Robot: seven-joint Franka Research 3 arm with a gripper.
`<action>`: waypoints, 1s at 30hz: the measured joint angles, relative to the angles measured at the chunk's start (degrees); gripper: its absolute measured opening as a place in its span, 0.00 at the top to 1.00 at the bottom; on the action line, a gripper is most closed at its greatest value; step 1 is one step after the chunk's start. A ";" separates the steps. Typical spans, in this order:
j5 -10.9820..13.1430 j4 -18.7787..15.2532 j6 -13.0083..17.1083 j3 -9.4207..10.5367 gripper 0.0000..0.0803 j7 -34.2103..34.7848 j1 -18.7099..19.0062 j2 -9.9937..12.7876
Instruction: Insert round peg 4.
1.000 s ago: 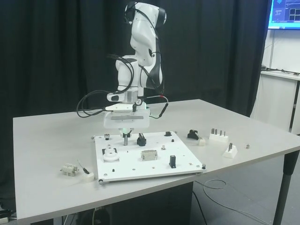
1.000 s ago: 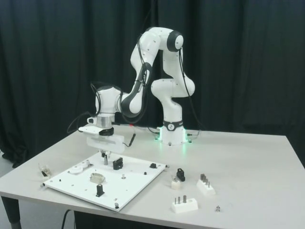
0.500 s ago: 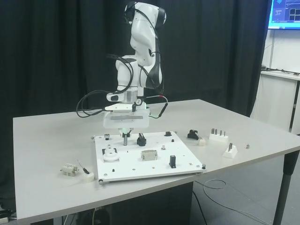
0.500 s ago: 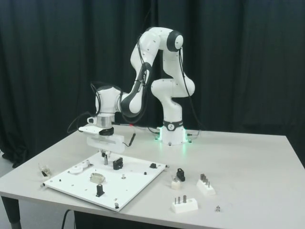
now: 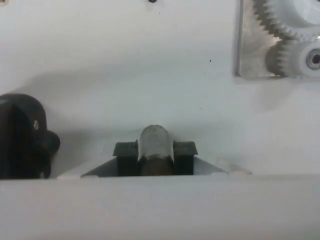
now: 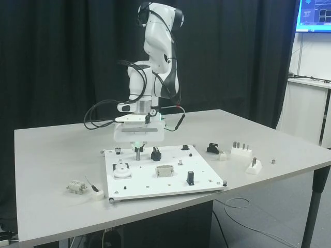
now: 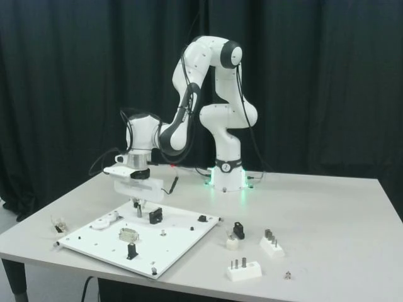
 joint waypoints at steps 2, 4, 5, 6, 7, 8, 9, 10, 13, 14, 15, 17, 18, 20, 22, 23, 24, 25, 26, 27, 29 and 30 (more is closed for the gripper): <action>0.56 0.02 0.20 0.07 0.82 -0.40 0.00 0.35; 1.25 0.08 0.38 0.17 0.82 -0.81 0.01 0.77; 1.63 0.10 0.51 0.22 0.82 -1.05 0.01 0.99; 1.95 0.12 0.60 0.26 0.82 -1.30 0.01 1.17; 2.41 0.16 0.69 0.30 0.82 -1.66 0.02 1.36; 2.80 0.17 0.74 0.31 0.82 -2.03 0.02 1.49; 3.13 0.19 0.77 0.32 0.82 -2.43 0.02 1.59; 3.40 0.20 0.79 0.33 0.82 -2.82 0.02 1.67; 3.96 0.21 0.89 0.36 0.82 -3.83 0.02 1.80; 4.13 0.21 0.89 0.36 0.82 -4.00 0.01 1.80; 4.28 0.21 0.89 0.36 0.82 -4.03 0.01 1.80; 4.57 0.26 0.89 0.36 0.82 -4.03 0.02 1.81; 4.65 0.32 0.89 0.36 0.82 -4.03 0.03 1.80; 4.71 0.50 0.88 0.36 0.74 -4.03 0.03 1.73; 4.72 0.74 0.80 0.36 0.74 -4.03 0.04 1.59; 4.72 0.85 0.75 0.36 0.74 -4.03 0.04 1.45; 4.72 0.99 0.65 0.36 0.74 -4.03 0.04 1.28; 4.72 1.15 0.50 0.34 0.74 -4.03 0.04 1.09; 4.72 1.33 0.29 0.32 0.74 -4.03 0.04 0.84; 4.72 1.53 0.01 0.27 0.74 -4.03 0.04 0.56; 4.71 1.94 -0.50 0.14 0.07 -4.03 0.04 -0.07; 4.67 2.15 -0.81 0.05 0.07 -4.03 0.04 -0.40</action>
